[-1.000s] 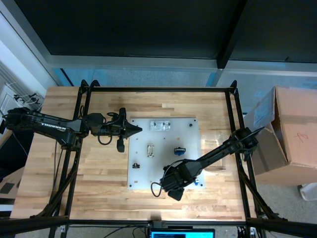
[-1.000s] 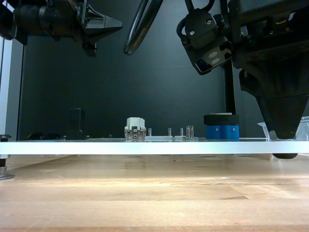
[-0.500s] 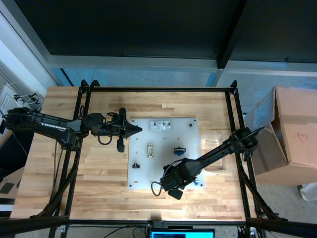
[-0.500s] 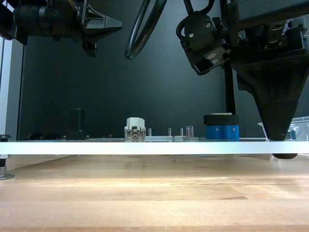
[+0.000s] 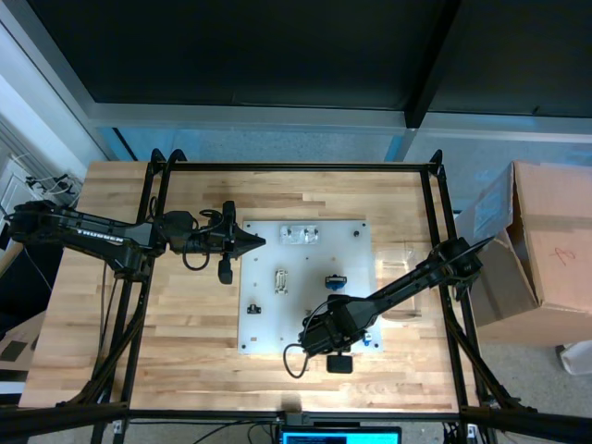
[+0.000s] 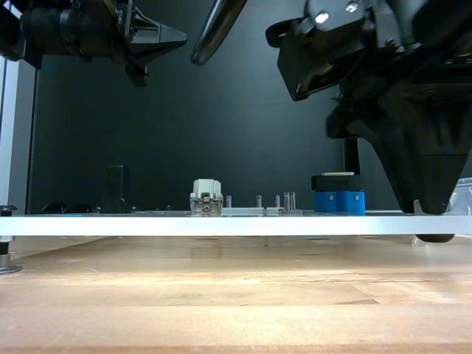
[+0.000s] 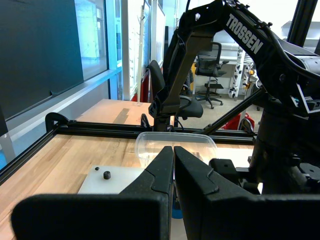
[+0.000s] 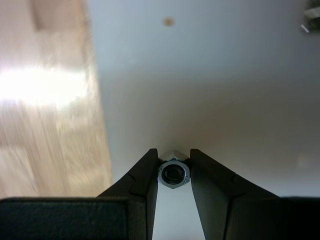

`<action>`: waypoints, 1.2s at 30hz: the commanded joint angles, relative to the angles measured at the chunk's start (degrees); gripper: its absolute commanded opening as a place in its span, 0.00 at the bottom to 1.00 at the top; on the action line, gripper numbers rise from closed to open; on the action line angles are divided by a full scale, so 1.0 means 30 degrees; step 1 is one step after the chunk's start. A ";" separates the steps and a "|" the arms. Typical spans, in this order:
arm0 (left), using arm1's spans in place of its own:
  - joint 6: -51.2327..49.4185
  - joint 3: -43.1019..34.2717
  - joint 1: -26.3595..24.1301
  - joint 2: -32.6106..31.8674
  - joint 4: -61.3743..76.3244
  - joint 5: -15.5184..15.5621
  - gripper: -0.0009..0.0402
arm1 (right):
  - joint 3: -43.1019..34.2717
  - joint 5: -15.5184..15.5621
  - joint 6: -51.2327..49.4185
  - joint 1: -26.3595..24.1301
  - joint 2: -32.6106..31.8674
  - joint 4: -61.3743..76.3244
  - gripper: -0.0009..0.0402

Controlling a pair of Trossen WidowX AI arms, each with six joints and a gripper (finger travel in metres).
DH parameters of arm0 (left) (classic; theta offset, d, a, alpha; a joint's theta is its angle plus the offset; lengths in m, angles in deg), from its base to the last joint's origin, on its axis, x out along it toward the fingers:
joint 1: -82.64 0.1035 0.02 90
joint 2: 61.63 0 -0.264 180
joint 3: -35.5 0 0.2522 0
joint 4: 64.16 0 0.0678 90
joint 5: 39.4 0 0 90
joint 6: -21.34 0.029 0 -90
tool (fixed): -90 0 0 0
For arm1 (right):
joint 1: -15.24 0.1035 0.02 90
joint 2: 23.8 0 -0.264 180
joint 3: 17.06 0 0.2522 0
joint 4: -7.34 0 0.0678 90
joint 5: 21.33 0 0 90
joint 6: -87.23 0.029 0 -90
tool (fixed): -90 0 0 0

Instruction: Unfasten the M12 nut and place it in the container

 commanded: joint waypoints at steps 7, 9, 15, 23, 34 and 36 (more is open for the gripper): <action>0.0000 0.0000 0.0000 -0.0007 -0.0007 -0.0007 0.02 | -0.0007 0.0007 -1.0586 0.0015 0.0022 0.0197 0.05; 0.0000 0.0000 0.0000 -0.0007 -0.0007 -0.0007 0.02 | -0.0007 0.0007 -1.2611 0.0022 0.0044 0.0240 0.05; 0.0000 0.0000 0.0000 -0.0007 -0.0007 -0.0007 0.02 | -0.0007 -0.0015 -1.8979 0.0058 0.0087 0.0277 0.06; 0.0000 0.0000 0.0000 -0.0007 -0.0007 -0.0007 0.02 | -0.0007 -0.0015 -2.1566 0.0080 0.0087 0.0386 0.13; 0.0000 0.0000 0.0000 -0.0007 -0.0007 -0.0007 0.02 | -0.0015 0.0000 -2.1347 0.0131 0.0124 0.0291 0.29; 0.0000 0.0000 0.0007 -0.0007 -0.0007 -0.0007 0.02 | -0.0015 -0.0007 -2.1354 0.0175 0.0233 0.0240 0.36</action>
